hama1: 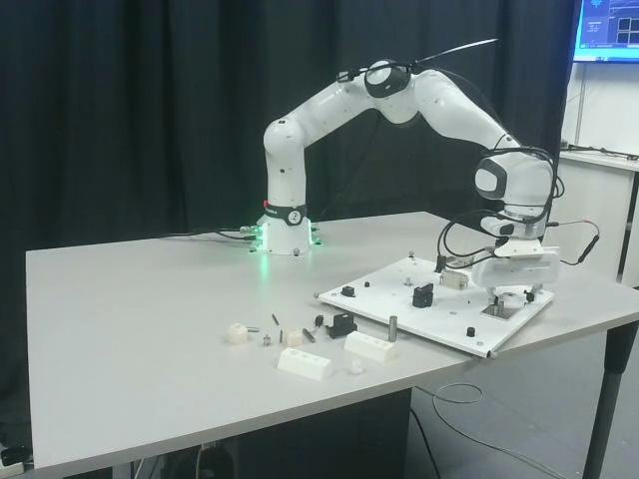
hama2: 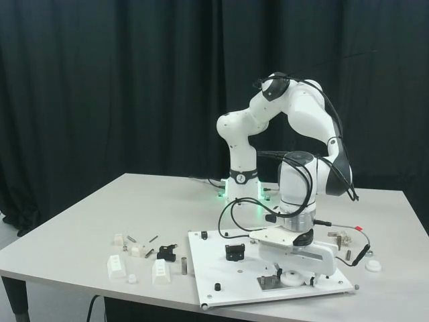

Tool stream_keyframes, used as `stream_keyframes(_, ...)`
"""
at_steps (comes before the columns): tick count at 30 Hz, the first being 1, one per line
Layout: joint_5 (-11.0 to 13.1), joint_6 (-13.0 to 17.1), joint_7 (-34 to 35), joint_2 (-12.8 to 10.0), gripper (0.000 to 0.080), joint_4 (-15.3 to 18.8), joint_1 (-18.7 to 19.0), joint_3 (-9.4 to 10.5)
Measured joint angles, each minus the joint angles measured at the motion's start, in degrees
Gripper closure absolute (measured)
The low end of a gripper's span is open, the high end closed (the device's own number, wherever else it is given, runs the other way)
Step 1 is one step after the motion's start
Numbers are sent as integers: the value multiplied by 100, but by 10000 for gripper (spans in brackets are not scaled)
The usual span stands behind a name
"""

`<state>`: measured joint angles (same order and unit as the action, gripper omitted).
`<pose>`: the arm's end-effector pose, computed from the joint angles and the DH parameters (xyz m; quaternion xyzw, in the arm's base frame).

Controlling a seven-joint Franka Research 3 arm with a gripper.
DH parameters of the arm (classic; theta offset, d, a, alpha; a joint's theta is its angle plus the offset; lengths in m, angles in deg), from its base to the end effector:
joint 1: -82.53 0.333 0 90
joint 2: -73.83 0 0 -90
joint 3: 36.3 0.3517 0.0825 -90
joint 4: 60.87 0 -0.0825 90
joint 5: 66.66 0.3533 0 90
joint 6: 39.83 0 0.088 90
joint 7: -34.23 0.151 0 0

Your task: Remove large gear.

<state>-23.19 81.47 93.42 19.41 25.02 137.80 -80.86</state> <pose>0.6465 0.2819 0.1990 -0.8641 0.5032 0.0120 0.0012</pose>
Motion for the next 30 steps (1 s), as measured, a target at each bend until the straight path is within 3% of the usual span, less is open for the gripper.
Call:
stream_keyframes(20, 48, -16, -86, 18, 3, 71, -11, -56)
stream_keyframes(21, 48, -17, -147, 19, 209, 71, -12, -56)
stream_keyframes(30, 47, -16, -281, 19, 206, 76, -10, -54)
